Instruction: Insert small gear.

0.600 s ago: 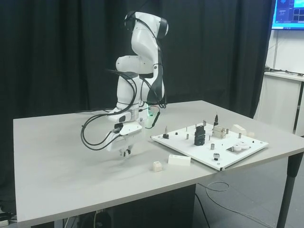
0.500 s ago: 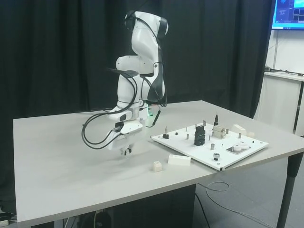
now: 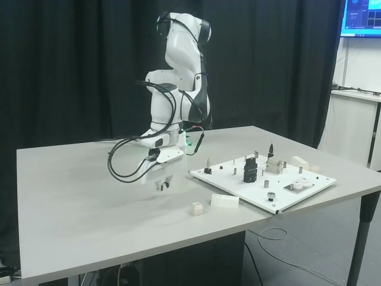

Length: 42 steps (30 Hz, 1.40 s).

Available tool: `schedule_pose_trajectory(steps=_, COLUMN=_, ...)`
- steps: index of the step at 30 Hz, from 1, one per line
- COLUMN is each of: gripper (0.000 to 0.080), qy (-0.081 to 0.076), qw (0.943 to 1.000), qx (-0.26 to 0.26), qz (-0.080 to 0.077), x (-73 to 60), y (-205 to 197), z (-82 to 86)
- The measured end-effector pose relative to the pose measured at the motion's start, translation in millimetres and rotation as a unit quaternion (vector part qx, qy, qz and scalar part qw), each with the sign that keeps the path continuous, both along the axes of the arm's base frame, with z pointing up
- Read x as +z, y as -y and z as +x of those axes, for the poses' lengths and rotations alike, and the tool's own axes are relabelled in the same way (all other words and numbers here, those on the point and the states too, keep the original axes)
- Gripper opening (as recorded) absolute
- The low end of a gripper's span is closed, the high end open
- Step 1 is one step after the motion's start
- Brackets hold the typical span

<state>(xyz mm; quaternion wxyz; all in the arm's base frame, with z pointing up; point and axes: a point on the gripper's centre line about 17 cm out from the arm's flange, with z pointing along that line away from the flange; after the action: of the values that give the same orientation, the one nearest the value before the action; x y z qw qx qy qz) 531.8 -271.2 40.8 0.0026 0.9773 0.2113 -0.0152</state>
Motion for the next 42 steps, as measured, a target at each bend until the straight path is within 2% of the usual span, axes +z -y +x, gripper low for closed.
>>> schedule_pose_trajectory(steps=10, gripper=0.0199, qy=0.004, qw=0.9999, qx=0.010, qz=0.001, x=6.0, y=-1, z=2.8)
schedule_pose_trajectory(steps=17, gripper=0.0199, qy=0.013, qw=0.9996, qx=0.026, qz=0.003, x=15.8, y=-14, z=14.7)
schedule_pose_trajectory(steps=24, gripper=0.0199, qy=0.034, qw=0.9984, qx=0.043, qz=0.013, x=31.2, y=-47, z=39.6)
schedule_pose_trajectory(steps=33, gripper=0.0199, qy=0.065, qw=0.9945, qx=0.078, qz=0.028, x=57.1, y=-113, z=83.3)
schedule_pose_trajectory(steps=38, gripper=0.0199, qy=0.075, qw=0.9932, qx=0.083, qz=0.032, x=71.6, y=-150, z=105.3)
schedule_pose_trajectory(steps=42, gripper=0.0199, qy=0.078, qw=0.9913, qx=0.101, qz=0.035, x=81.9, y=-179, z=117.8)
